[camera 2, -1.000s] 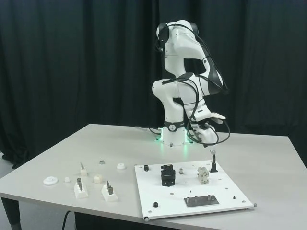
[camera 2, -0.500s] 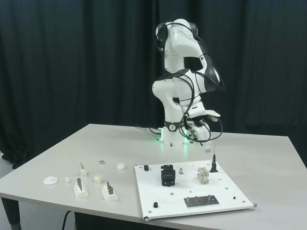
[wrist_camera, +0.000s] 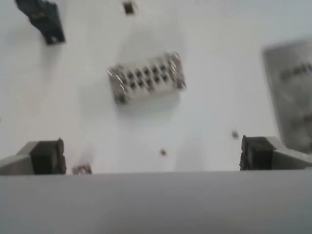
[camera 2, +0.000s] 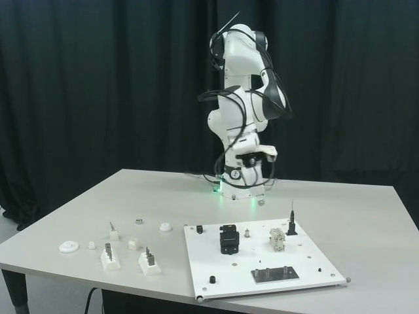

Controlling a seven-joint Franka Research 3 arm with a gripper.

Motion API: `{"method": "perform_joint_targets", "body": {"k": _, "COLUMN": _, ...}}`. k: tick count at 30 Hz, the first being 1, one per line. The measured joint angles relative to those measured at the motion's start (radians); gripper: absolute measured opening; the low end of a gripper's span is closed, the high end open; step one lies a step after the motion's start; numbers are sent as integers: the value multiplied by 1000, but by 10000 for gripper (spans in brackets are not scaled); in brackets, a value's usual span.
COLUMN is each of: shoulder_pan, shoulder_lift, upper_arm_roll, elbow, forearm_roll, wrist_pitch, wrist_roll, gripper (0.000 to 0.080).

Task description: Pick medium gear.

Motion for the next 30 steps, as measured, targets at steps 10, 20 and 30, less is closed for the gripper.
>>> {"method": "perform_joint_targets", "body": {"k": 10, "shoulder_pan": -42, "shoulder_lift": 39, "upper_arm_roll": -33, "elbow": 88, "forearm_roll": -63, "wrist_pitch": -40, "wrist_roll": 93, "gripper": 800}}
{"method": "perform_joint_targets", "body": {"k": 20, "shoulder_pan": -73, "shoulder_lift": 74, "upper_arm_roll": -68, "elbow": 162, "forearm_roll": -123, "wrist_pitch": -80, "wrist_roll": 179, "gripper": 800}}
{"method": "perform_joint_targets", "body": {"k": 30, "shoulder_pan": -93, "shoulder_lift": 103, "upper_arm_roll": -124, "elbow": 231, "forearm_roll": -208, "wrist_pitch": -134, "wrist_roll": 426, "gripper": 800}}
